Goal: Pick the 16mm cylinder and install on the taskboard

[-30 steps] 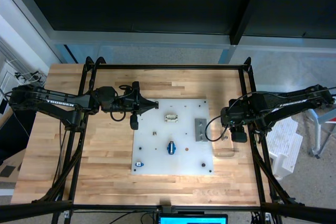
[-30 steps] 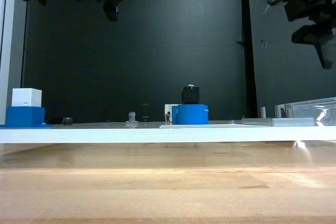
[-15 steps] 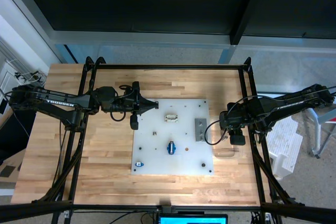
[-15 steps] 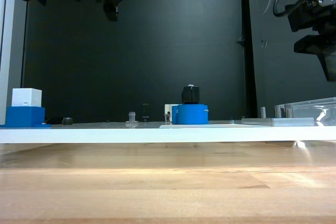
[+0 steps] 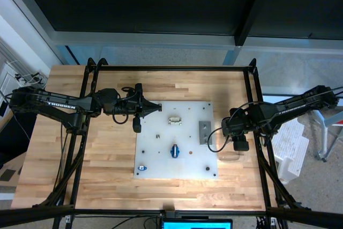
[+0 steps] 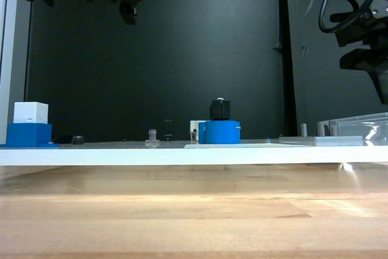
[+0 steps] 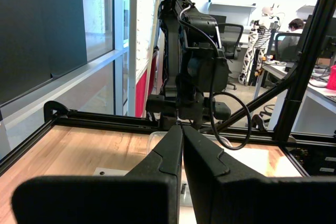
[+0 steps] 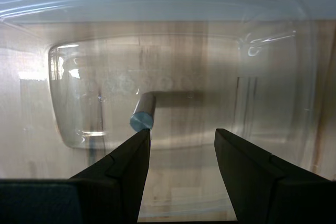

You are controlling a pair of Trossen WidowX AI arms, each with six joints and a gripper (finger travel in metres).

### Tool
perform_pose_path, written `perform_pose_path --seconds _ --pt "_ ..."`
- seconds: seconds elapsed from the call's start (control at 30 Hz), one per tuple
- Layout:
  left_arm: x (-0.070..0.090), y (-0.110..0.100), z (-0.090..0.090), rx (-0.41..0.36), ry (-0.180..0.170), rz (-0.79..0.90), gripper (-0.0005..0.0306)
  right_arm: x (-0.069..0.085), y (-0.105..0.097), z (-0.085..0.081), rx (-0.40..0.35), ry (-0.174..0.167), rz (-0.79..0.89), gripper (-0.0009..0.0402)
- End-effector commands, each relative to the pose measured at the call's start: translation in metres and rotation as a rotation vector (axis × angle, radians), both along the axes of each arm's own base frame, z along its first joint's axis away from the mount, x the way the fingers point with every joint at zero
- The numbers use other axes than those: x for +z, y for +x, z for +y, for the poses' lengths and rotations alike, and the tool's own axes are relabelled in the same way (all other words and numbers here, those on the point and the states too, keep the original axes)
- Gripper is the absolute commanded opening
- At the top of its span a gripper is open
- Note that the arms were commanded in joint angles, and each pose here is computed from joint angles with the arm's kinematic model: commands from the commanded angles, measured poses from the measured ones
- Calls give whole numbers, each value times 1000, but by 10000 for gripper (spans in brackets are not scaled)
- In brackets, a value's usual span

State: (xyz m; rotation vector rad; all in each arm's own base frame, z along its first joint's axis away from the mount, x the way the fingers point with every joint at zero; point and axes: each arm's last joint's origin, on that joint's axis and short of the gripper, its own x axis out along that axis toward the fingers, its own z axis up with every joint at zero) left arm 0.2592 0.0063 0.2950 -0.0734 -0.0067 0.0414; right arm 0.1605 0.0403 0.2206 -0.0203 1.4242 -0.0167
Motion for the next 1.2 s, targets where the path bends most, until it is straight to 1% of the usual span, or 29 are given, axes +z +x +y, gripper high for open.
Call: perform_pose_path --seconds 0.03,0.13,0.27,0.47,0.83,1.07,1.2 --pt "0 0 0 0 0 0 0 -3 0 2 7 0 3 169" --pt "0 0 0 0 0 0 0 -4 0 4 13 3 -5 169" --pt "0 0 0 0 0 0 0 -4 0 5 -2 7 -7 169" --pt "0 0 0 0 0 0 0 -6 -1 6 4 5 -1 169" --pt "0 0 0 0 0 0 0 -14 3 10 16 -1 19 169" --pt "0 0 0 0 0 0 0 -23 3 10 18 -1 16 169" --pt "0 0 0 0 0 0 0 -28 3 10 -3 -1 23 169"
